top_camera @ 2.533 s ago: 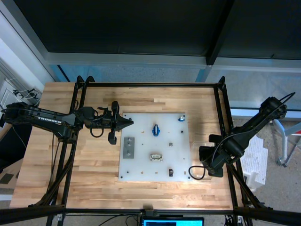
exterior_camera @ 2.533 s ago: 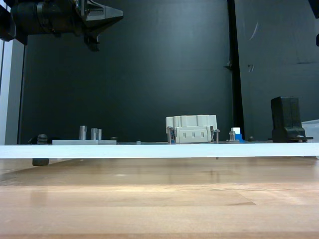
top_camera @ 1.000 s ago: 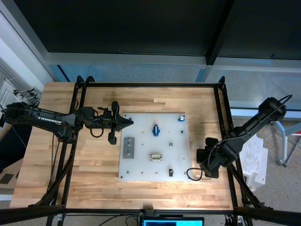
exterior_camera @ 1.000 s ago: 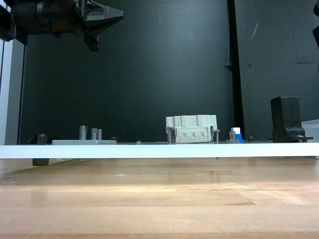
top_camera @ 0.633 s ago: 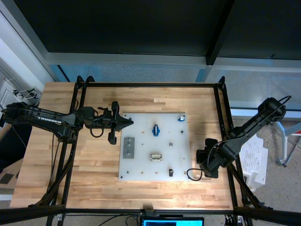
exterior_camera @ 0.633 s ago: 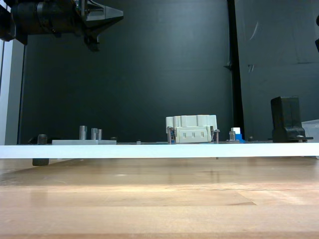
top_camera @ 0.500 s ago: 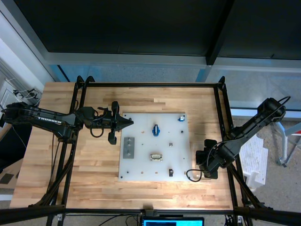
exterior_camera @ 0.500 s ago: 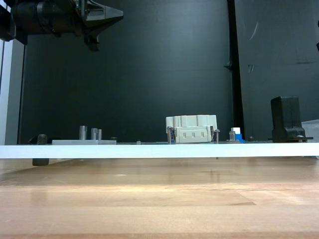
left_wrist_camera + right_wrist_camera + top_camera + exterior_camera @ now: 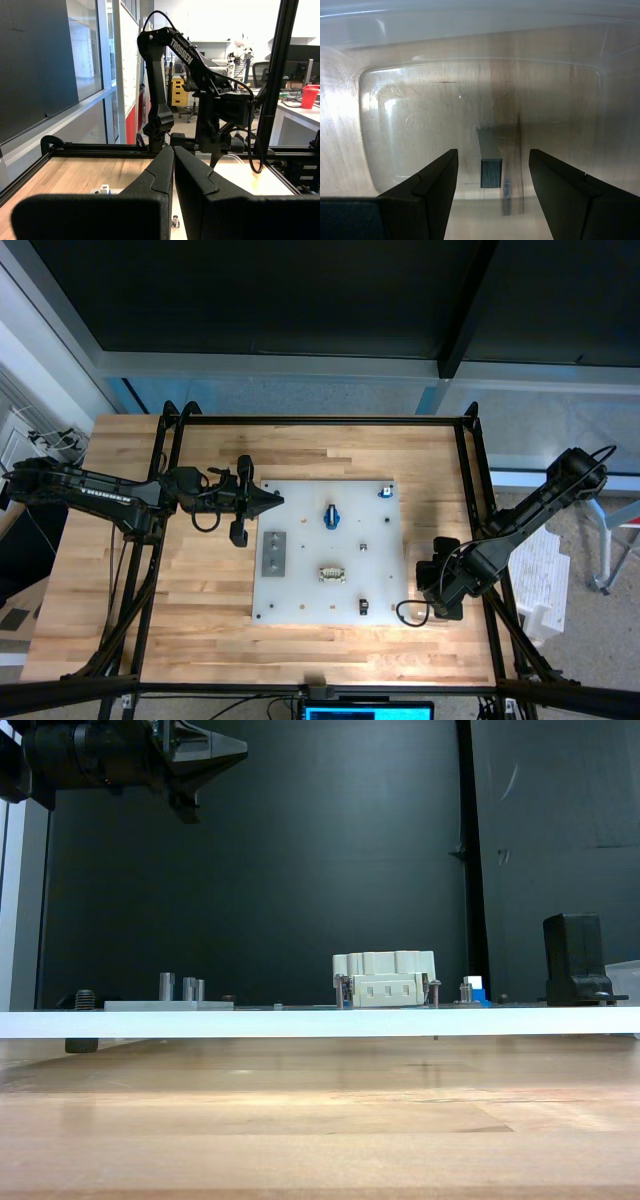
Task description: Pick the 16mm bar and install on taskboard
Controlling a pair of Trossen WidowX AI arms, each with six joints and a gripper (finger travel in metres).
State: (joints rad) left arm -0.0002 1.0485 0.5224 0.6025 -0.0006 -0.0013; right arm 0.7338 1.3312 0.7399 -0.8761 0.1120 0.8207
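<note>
R gripper [image 9: 492, 151] hangs just off the taskboard's [image 9: 300, 592] right edge, pointing down into a clear plastic tray [image 9: 410, 100]; fingers spread wide, holding nothing; between them, low in the tray, sits a small dark grey piece, prob. the 16mm bar [image 9: 491, 173], touched by neither finger. L gripper [image 9: 173, 150] is high over the board's far-left corner, fingers pressed together, empty; grey metal block [image 9: 273, 553] & white connector [image 9: 385, 978] stand on the board.
</note>
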